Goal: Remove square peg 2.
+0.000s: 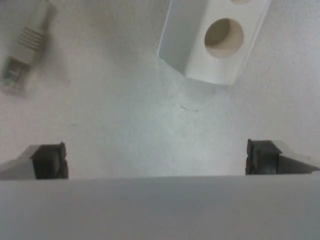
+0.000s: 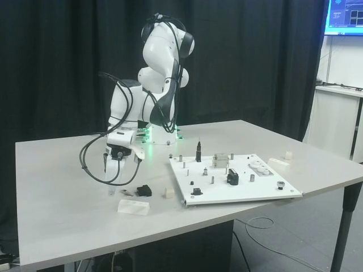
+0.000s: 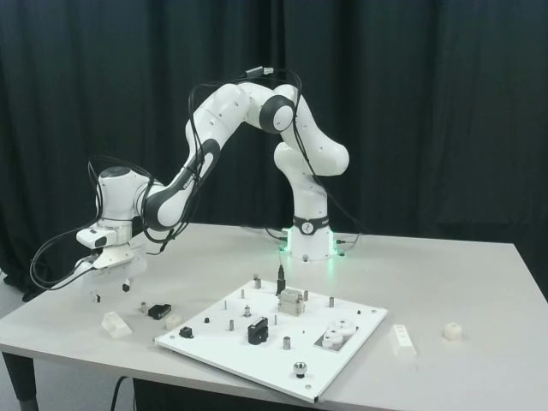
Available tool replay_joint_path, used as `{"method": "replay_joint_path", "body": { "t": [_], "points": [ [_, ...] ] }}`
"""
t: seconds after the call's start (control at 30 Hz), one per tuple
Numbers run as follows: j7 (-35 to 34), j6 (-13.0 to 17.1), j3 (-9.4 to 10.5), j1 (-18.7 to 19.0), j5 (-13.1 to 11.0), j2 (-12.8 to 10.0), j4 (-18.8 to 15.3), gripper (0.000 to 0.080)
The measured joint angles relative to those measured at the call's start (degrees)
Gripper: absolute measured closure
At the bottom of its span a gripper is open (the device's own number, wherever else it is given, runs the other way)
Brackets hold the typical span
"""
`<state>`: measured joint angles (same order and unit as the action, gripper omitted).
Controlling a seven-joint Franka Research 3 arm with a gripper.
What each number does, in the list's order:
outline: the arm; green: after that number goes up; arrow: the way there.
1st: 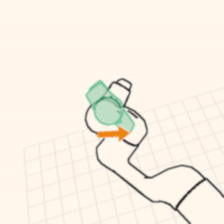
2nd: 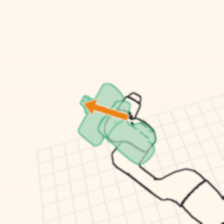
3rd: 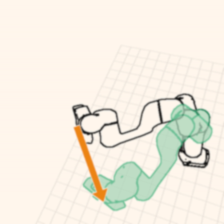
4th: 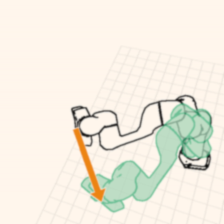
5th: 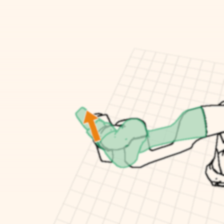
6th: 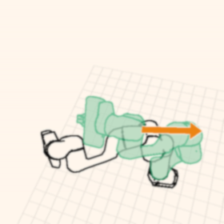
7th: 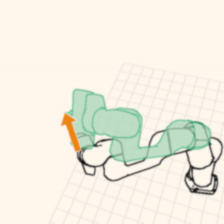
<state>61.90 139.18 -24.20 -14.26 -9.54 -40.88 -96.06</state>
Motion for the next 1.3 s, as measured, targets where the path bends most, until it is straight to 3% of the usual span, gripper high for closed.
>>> {"method": "replay_joint_path", "body": {
  "t": [1.3],
  "points": [
    [0.0,0.0,-0.03,0.0,-0.9,0.0,0.4,0.0003]
  ]
}}
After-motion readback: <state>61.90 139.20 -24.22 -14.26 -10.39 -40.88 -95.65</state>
